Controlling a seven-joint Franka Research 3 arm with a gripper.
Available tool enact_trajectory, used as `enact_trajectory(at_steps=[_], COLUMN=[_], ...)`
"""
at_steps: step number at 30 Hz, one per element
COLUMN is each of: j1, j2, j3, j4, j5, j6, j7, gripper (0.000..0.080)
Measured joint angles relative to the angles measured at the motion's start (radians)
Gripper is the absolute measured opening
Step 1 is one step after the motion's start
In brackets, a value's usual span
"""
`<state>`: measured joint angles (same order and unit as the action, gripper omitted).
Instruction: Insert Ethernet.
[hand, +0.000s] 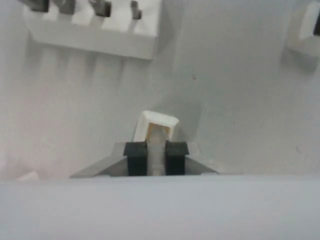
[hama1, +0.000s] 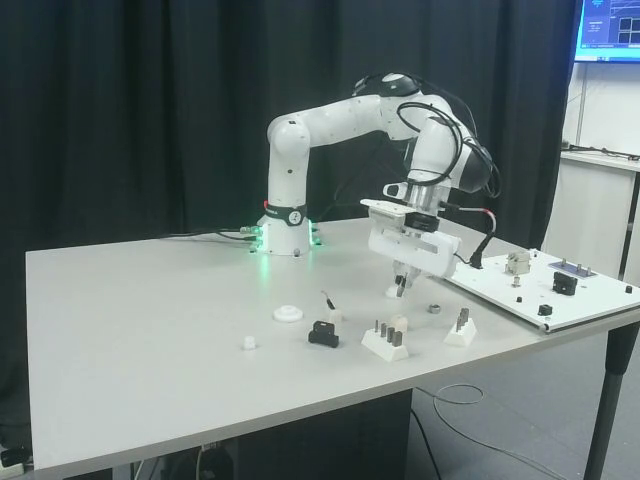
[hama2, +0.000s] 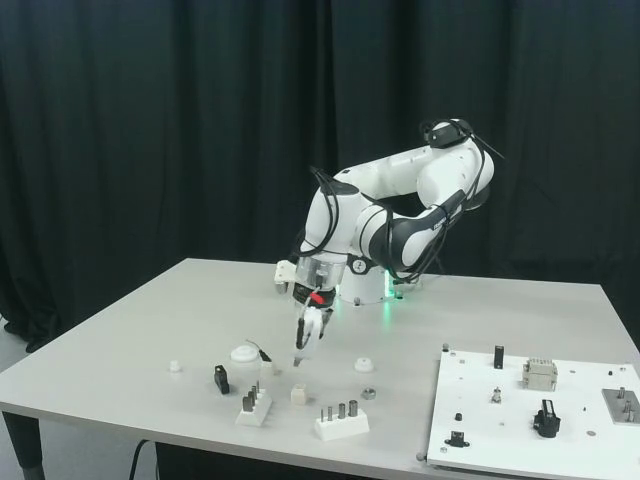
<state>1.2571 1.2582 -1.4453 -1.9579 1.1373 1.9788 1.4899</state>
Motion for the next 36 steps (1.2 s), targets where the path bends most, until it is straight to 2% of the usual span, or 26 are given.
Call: enact_trajectory(at_steps=[7,19,27,36], j1=[0.000,0.006,0.014,0.014], j2=[-0.006,-0.026,-0.027,-0.027], j3=[-0.002,-0.012,-0.021,-0.023], j4=[0.013,0.043,0.079,0.137], j5=[0.005,0.041,0.053,0.068], j6=[0.000,-0.010,-0.034,-0.087], j7=[-0.200,-0.577,-0.820,-1.105], gripper=[0.0072,0.0072,0.0072,0.0072])
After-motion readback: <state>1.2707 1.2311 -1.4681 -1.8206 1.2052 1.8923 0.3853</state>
